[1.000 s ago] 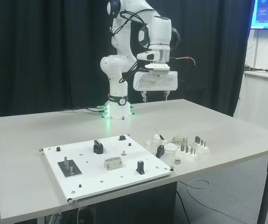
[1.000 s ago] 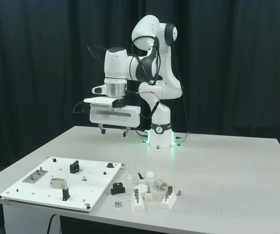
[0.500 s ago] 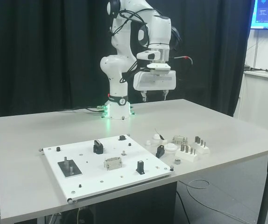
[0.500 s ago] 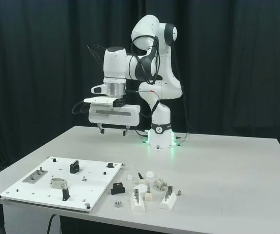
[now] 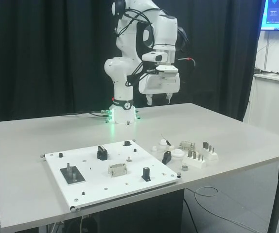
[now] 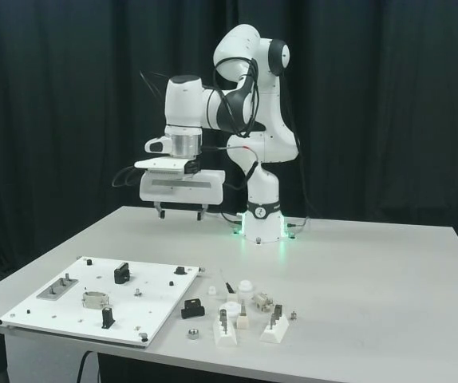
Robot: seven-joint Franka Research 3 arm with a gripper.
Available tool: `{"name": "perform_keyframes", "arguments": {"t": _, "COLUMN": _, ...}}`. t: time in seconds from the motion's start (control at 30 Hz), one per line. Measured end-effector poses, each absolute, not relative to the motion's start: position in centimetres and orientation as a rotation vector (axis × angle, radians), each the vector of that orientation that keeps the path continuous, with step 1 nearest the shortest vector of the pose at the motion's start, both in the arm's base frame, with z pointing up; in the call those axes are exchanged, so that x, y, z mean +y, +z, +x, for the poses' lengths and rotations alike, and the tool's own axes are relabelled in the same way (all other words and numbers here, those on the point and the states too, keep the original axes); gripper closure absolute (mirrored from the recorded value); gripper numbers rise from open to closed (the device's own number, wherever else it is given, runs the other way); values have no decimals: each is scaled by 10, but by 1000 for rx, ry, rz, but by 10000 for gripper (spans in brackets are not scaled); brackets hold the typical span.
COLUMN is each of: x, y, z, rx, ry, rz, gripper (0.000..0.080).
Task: Pick D-SUB.
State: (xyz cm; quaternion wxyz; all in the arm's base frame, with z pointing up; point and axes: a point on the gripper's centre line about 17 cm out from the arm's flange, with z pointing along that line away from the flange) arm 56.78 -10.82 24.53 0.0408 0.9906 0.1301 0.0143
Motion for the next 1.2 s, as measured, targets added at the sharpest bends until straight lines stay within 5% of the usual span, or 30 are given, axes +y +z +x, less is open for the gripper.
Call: {"name": "perform_keyframes", "arguments": {"t": 1.2, "x": -143, "y": 254, "z": 578, "rx": 1204, "ry": 15, "rz": 2775, "gripper": 3}}
